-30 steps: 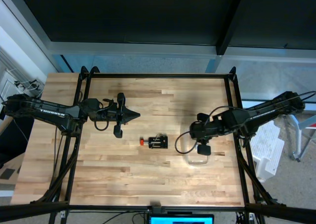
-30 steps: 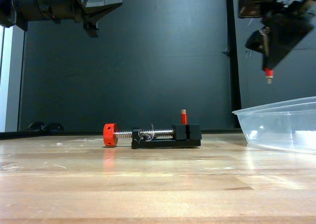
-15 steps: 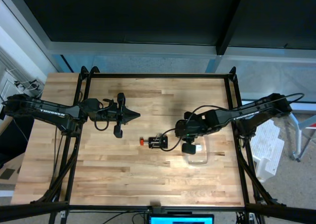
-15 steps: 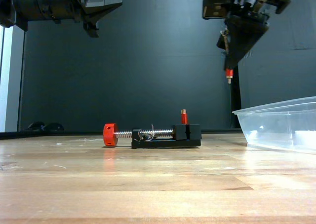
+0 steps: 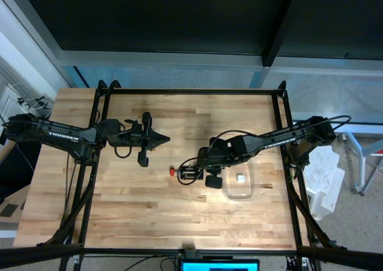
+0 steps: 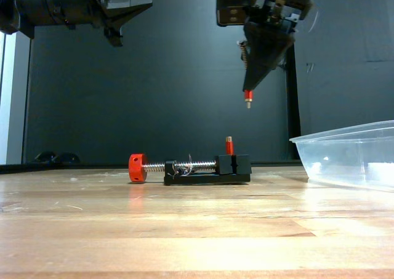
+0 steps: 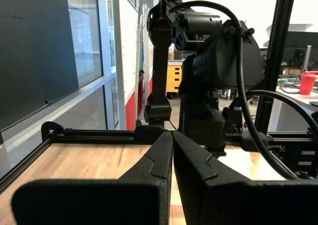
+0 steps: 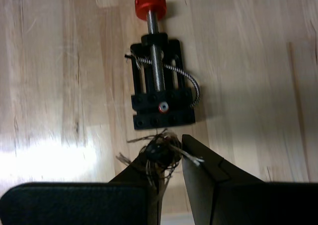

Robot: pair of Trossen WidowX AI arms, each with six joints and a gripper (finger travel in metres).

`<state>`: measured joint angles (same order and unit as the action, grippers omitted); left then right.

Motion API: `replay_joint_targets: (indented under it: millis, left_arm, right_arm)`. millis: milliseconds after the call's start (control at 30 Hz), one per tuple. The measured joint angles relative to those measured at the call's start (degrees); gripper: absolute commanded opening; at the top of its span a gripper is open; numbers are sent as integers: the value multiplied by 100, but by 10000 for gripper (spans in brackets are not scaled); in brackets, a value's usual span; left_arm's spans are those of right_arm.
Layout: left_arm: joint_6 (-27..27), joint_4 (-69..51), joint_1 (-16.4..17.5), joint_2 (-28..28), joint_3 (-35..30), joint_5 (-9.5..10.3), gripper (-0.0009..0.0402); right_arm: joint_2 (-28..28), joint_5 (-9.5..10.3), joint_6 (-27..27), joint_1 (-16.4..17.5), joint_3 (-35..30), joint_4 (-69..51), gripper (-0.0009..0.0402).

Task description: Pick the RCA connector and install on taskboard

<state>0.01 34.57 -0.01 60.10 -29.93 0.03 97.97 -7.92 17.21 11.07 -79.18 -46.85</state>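
Over the wooden worktop [image 5: 149, 211] the right arm [image 5: 281, 138] reached far inward and bent down, so the right tool [image 6: 249, 87] pointed straight at the worktop, high above the right end of the board [image 6: 206, 168]. The left arm [image 5: 54, 136] lay level at its own side, well apart from the board, the left tool [image 5: 163, 139] aimed inward with both fingers [image 7: 194, 160] pressed together on nothing. A clear tray [image 6: 345, 149] sat near the board's right with a small white bit [image 5: 240, 177] in it. The board lay flat: a black block with a silver screw [image 8: 154, 56], a red knob [image 6: 137, 167] at its left end and a short red post [image 6: 229, 145] upright at the other. The right tool was pinched on the connector [image 6: 248, 98], which hung tip-down above the post, slightly to its right and clear of it, showing a red band and a pale tip. From the right wrist its body was lost among frayed wire strands [image 8: 130, 158] between the fingers [image 8: 203, 170].
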Motion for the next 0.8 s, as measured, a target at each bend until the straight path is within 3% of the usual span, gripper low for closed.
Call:
replay_joint_targets:
  millis: [233,800]
  left_arm:
    - [0,-2,0,0,0,0,0]
    - [-2,-2,0,0,0,2,0]
  right_arm:
    - [365,4,2,-46,-308,0,0]
    - [584,2,0,-96,-273,286,0]
